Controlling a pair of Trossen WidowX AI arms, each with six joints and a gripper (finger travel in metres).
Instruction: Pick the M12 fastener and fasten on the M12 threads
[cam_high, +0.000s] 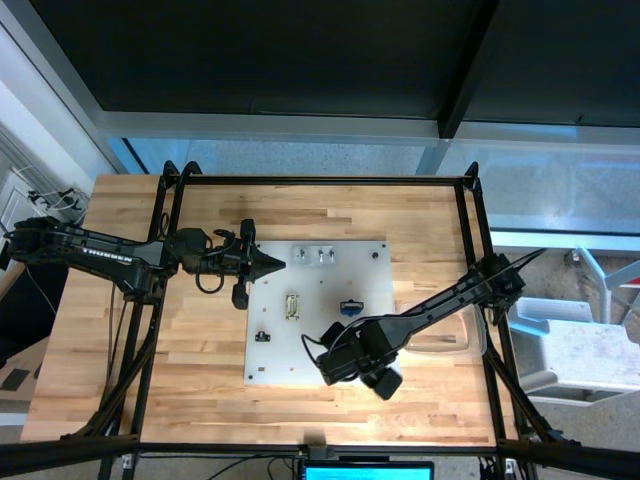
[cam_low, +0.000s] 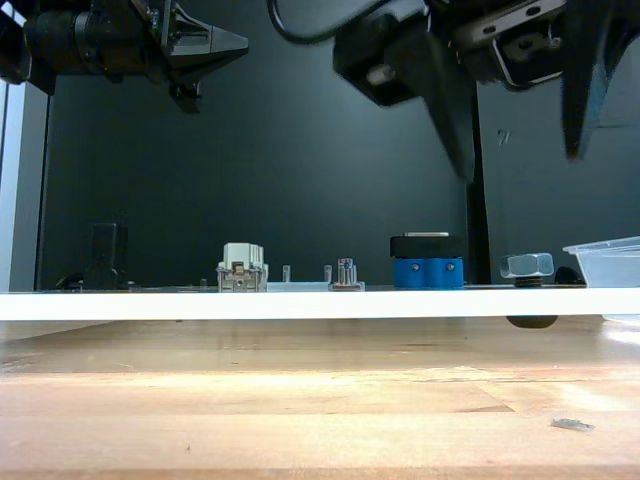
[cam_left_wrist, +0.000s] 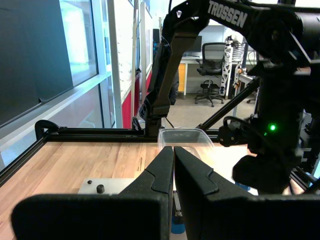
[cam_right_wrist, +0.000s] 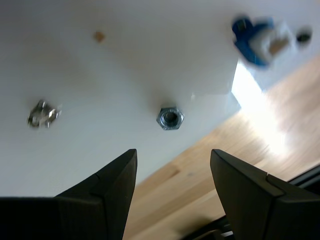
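Observation:
The small silver M12 nut (cam_low: 526, 265) rests on top of its short black stud (cam_low: 529, 283) near the white board's (cam_low: 300, 300) near right edge. Seen from the right wrist, the nut (cam_right_wrist: 170, 118) lies just ahead of the fingertips with its dark centre hole facing up. My right gripper (cam_low: 515, 130) (cam_right_wrist: 173, 152) hangs open above the nut, apart from it and holding nothing. In the high view this gripper (cam_high: 362, 368) and its arm cover the nut. My left gripper (cam_high: 275, 263) (cam_left_wrist: 173, 165) is shut and empty, high over the board's far left edge.
A clear tray (cam_high: 445, 345) (cam_low: 610, 258) stands just right of the board. On the board are a blue block with a black top (cam_low: 428, 262), a white connector (cam_low: 241, 268), a silver post (cam_low: 345, 272) and a black part (cam_low: 108, 250).

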